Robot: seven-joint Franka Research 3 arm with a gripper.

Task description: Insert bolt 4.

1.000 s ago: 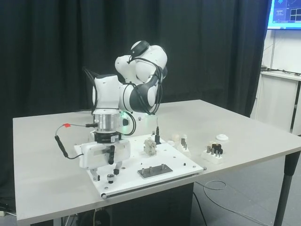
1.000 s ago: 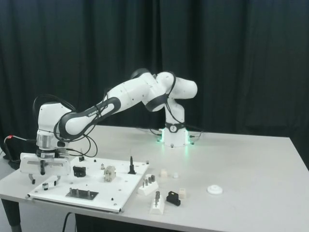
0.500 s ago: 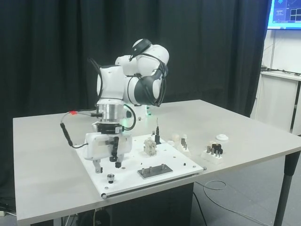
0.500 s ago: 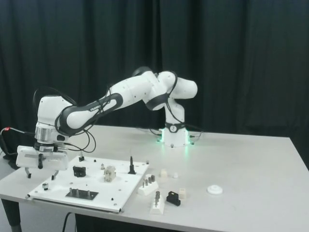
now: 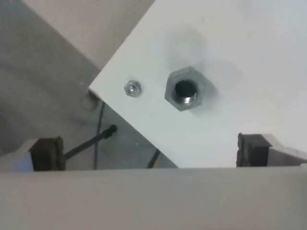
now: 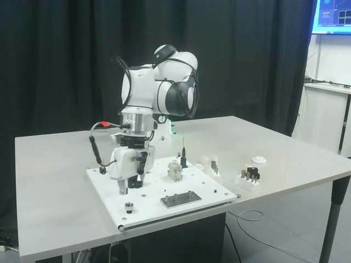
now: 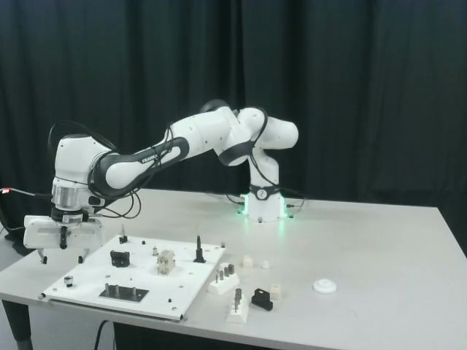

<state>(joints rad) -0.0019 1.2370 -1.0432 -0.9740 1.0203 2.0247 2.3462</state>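
While the jaws stand spread and empty, I see the grey hexagonal threaded nut (image 5: 185, 88) at upper centre on the flat white board (image 5: 249, 62).

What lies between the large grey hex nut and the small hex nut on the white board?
Only bare white board separates the large grey hex nut from the small hex nut; the wrist view shows it.

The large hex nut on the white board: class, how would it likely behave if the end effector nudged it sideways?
The large hex nut looks like grey metal, so it is probably stiff and heavy for its size. It lies flat on the white board, so tipping or rolling seems unlikely. Whether it is fastened cannot be told; if loose, it would probably slide.
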